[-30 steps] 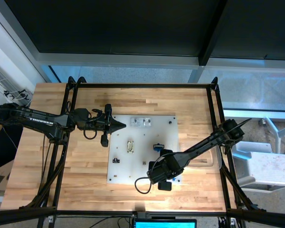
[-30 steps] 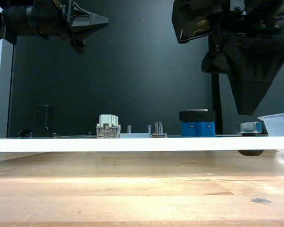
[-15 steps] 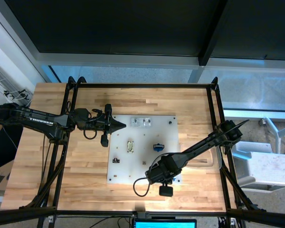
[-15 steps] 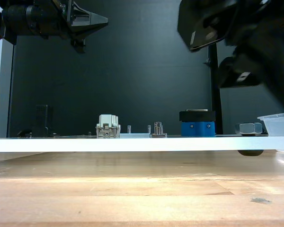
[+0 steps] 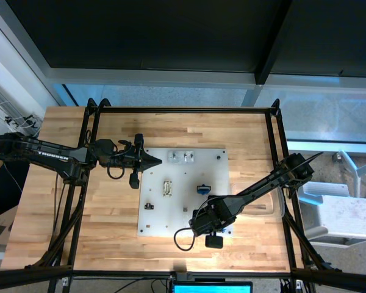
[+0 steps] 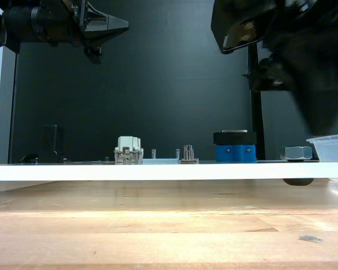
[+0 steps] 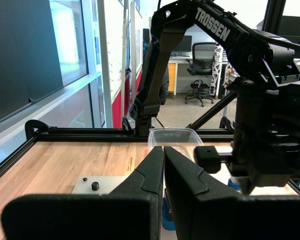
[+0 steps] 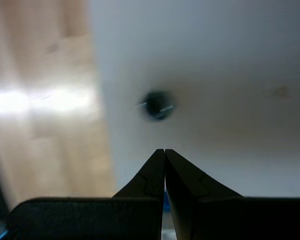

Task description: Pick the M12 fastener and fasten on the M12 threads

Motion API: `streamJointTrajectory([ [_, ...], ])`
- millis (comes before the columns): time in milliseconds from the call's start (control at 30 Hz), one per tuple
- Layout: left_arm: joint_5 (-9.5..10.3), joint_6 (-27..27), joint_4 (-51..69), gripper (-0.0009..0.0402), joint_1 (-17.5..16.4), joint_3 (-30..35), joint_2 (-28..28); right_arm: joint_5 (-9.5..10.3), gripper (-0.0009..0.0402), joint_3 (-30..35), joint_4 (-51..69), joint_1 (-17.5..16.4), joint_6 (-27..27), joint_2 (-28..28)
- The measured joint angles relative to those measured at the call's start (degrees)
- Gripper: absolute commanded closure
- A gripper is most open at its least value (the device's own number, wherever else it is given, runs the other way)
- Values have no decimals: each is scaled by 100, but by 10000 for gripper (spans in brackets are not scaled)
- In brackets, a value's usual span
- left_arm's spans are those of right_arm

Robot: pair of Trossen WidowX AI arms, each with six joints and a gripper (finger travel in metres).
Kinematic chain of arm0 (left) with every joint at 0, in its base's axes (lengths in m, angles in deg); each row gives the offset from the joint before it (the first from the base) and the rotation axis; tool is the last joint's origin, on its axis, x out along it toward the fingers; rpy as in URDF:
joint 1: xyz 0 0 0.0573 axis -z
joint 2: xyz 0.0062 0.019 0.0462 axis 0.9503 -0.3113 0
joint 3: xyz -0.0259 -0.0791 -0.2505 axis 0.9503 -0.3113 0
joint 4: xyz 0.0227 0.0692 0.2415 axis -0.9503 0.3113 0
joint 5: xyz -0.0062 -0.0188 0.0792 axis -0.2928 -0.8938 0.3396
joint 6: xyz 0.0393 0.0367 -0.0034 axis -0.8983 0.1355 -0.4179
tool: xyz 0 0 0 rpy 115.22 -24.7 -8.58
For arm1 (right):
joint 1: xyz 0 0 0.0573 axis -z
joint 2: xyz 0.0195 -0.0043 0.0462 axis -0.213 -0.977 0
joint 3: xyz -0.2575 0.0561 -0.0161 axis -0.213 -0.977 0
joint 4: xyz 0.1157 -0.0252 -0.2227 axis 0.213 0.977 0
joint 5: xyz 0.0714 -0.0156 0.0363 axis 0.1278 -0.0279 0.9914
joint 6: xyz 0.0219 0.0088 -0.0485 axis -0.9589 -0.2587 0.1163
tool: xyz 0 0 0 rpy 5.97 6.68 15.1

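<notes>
Though empty and closed, right gripper just short of nut; left gripper closed, high at board's left.

Got left gripper over the board's far-left corner. Right gripper above its near-right edge, nut beneath, beside the tray.

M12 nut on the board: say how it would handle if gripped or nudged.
The nut: small metal hex, likely stiff, dense; its smooth flats may slip. Lying flat, it should not roll; whether it is threaded down, I cannot tell. Right gripper hangs shut above, near it; left gripper, shut, parked at left.
</notes>
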Motion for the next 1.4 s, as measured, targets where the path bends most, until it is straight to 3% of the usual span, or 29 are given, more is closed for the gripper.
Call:
streamJointTrajectory([
  [67,0,0,0,393,0,0,0,-225,393,-17,-22,7,-37,-11],
  [133,0,-2,0,393,0,0,0,-291,393,-31,-96,13,-72,-68],
  [500,-2,-2,0,393,0,-2,0,-267,393,-33,-337,11,-291,-179],
  [567,0,-2,0,393,0,0,0,-90,393,-35,-369,4,-308,-184],
  [700,-2,-2,0,393,0,0,0,883,393,-42,-400,7,-85,-186],
  [767,0,-2,0,393,0,-2,0,1187,393,-44,-376,4,111,-173],
  [1000,0,0,0,393,0,0,0,1246,393,-42,-278,0,214,-61],
  [1100,-2,0,2,393,0,-2,0,1121,393,-42,-199,0,234,-31],
  [1300,0,-2,0,393,0,0,0,-42,393,-42,-173,7,96,-11],
  [1400,0,0,2,393,0,0,0,-391,393,-42,-221,11,-9,-74],
])
